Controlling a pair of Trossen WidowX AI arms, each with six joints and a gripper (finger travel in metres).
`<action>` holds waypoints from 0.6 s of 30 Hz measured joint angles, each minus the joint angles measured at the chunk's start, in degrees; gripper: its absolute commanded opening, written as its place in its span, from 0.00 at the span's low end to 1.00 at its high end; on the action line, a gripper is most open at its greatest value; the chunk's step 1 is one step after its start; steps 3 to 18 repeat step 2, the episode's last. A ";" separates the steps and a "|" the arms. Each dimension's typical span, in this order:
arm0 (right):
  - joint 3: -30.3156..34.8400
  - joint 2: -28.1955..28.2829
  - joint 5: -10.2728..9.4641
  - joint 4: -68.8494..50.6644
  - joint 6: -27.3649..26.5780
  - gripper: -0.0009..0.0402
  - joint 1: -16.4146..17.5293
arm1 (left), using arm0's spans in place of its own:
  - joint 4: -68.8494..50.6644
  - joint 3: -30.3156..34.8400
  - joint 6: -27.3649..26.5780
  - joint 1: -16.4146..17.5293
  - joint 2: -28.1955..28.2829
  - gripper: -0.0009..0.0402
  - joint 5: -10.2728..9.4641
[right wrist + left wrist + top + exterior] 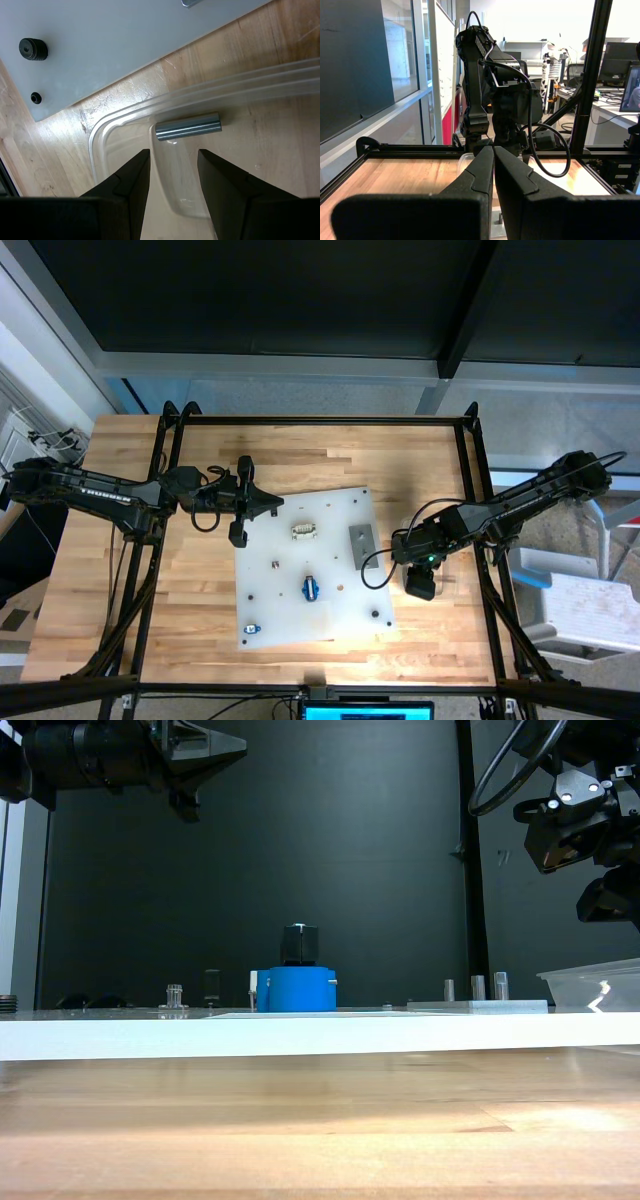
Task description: Pick the 16mm cylinder and place it in the container
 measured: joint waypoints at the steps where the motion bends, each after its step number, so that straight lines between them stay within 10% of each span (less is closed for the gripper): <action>1: 0.00 0.00 0.00 0.00 0.00 0.34 0.00 | 0.02 0.02 0.00 0.00 0.00 0.02 -0.02; 18: 0.00 0.00 0.00 0.00 0.00 0.34 0.00 | 0.00 0.02 0.00 0.00 0.02 0.02 0.00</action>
